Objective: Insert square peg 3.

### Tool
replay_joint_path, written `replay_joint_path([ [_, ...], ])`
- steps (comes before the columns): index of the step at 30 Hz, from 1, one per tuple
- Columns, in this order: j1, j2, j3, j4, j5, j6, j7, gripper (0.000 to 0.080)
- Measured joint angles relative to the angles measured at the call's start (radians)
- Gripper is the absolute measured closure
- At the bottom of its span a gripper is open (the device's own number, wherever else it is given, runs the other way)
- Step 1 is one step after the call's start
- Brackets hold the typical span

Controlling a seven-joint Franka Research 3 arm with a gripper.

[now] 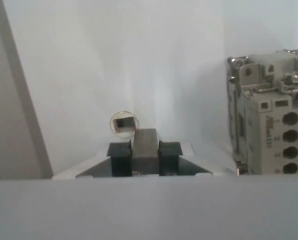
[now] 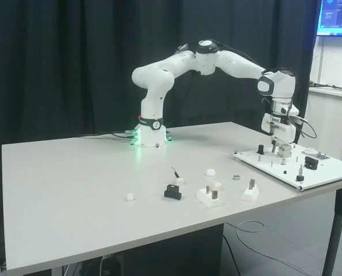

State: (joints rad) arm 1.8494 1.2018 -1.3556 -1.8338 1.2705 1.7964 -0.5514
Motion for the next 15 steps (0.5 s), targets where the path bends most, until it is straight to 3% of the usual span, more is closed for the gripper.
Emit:
replay_joint_path([
  [15,0.006,-0.006,0.001,-0.005,0.018,-0.018,-0.01,0.0692],
])
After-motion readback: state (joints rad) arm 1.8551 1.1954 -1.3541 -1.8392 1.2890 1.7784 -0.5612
